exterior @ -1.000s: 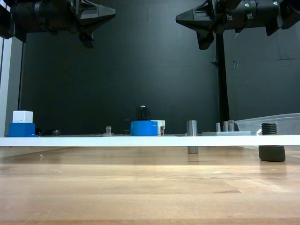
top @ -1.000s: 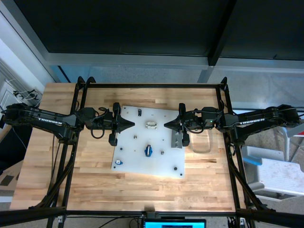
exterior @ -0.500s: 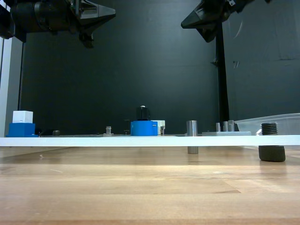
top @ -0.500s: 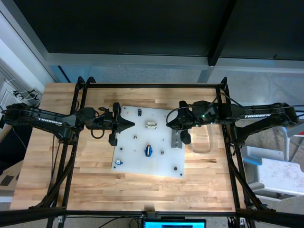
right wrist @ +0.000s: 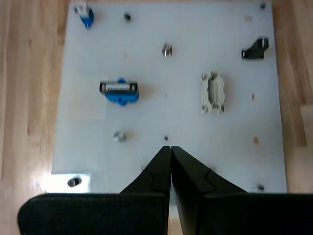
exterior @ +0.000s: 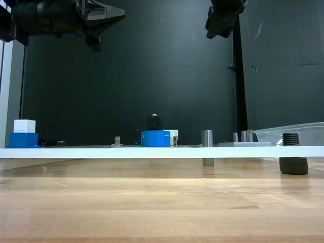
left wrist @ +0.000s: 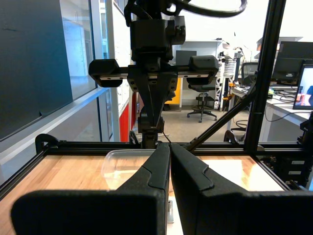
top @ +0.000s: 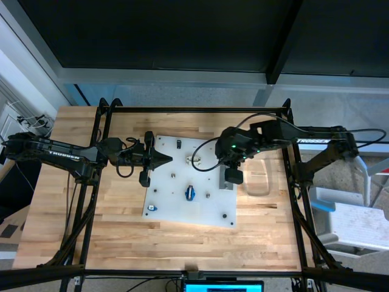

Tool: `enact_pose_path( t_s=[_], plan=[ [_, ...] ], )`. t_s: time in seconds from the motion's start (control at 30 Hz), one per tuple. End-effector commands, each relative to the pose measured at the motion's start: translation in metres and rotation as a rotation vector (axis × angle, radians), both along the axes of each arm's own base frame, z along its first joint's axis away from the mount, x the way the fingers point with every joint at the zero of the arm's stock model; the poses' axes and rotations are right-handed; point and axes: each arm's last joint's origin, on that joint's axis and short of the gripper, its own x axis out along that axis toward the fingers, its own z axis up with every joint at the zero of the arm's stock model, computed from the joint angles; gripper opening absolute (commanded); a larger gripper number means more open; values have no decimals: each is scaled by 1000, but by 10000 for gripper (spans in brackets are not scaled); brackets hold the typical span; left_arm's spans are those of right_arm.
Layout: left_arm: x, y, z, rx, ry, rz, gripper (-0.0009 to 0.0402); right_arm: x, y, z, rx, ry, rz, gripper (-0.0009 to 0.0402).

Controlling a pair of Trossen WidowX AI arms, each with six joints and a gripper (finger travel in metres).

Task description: Pick the 16mm cylinder and place it in the container

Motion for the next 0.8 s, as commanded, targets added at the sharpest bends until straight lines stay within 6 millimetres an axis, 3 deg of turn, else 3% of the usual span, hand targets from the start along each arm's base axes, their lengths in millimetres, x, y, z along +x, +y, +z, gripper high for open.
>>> enact_pose_path(
  t_s=[0.03, 0.4, 0.8],
  plan=[
    [0, 0, 0, 0, 0, 0, 0, 9, 1, -1, -3, 84, 2, 0],
    [0, 0, 0, 0, 0, 0, 0, 32, 3, -15, -6, 262, 4, 0],
    [0, 0, 0, 0, 0, 0, 0, 33, 6, -19, -8, 281, 16, 0]
  ],
)
